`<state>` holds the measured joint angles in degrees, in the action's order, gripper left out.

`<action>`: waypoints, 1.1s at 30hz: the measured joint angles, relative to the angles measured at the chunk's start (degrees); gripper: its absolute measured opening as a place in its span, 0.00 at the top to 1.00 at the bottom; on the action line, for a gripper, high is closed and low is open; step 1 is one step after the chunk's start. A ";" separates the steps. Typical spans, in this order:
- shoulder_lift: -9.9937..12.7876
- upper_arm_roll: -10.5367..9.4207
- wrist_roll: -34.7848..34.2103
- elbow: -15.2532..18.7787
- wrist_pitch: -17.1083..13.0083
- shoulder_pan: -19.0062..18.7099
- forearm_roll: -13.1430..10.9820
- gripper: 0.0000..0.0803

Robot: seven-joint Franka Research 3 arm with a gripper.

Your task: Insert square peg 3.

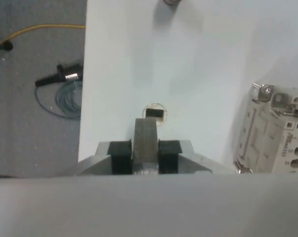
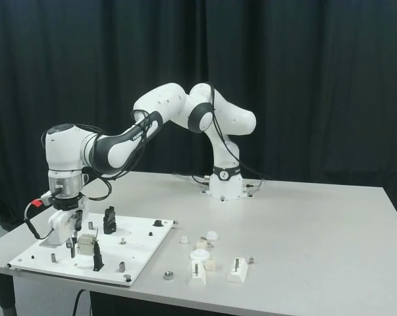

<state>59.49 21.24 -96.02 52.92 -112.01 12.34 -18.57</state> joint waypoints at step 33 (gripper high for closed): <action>1.36 0.11 0.91 -0.03 1.33 0.04 0.00 0.86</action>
<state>60.84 21.35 -95.11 52.89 -110.68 12.38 -18.57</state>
